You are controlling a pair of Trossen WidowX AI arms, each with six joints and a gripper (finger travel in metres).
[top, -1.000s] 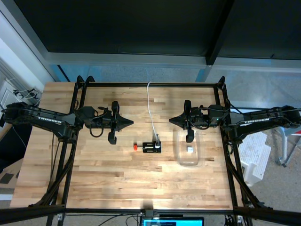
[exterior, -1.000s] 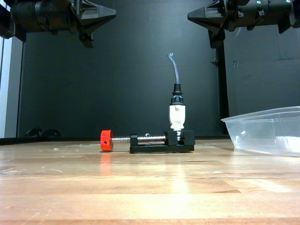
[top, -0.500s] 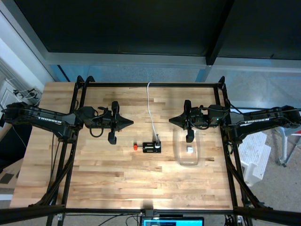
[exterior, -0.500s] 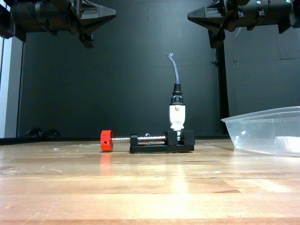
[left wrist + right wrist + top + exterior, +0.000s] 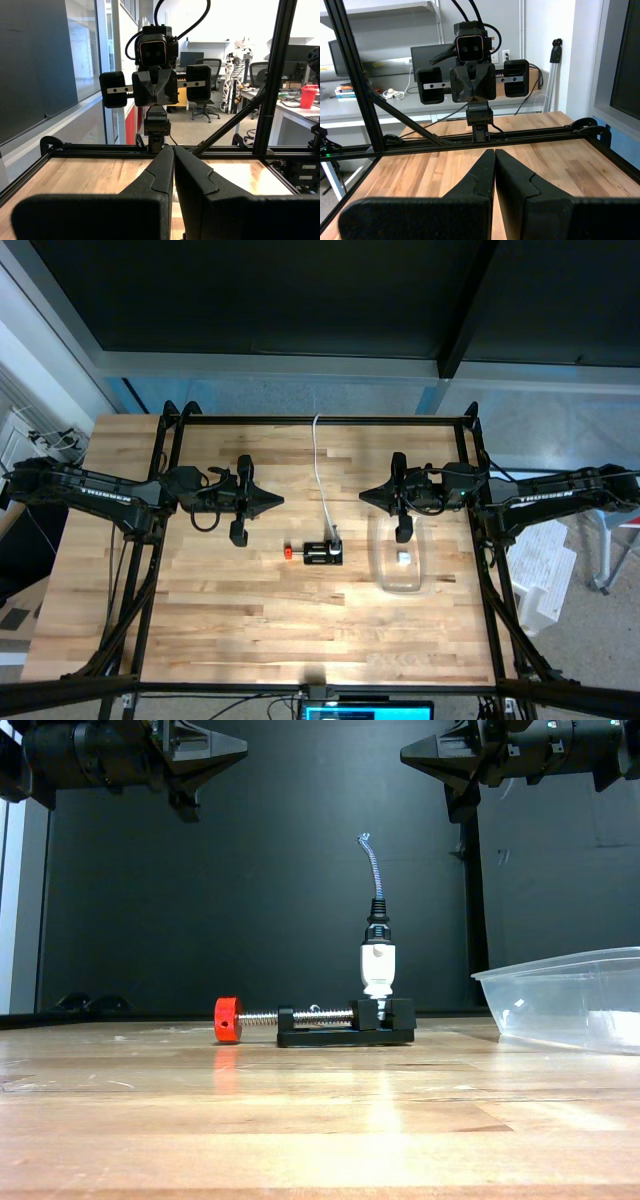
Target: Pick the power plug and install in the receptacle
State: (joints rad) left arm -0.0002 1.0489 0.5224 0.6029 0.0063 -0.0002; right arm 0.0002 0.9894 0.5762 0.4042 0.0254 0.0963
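Receptacle (image 5: pixel 377 965) stands upright near the middle of the table (image 5: pixel 250 630), a white block clamped at the right end of the black vise (image 5: pixel 345 1025). The vise's red knob (image 5: pixel 227 1019) sticks out to the left on its screw. A black piece sits on top of the block where the cord comes out, and I cannot tell whether it is the plug. Just right of the vise, not touching it, lies a clear tray (image 5: pixel 385 580) with a small grey-white square (image 5: pixel 403 558) inside. Beyond these, my two grippers hang high above the wood, level with each other and pointing inward at one another, well apart. My left gripper (image 5: pixel 278 501) is over the boards left of and behind the vise, and its fingers (image 5: pixel 165 165) are pressed together on nothing. My right gripper (image 5: pixel 364 495) is above the tray's far left corner, and its fingers (image 5: pixel 485 167) are likewise pressed together and hold nothing. Between the two tips, the white cord (image 5: pixel 320 470) runs from the receptacle to the table's far edge.
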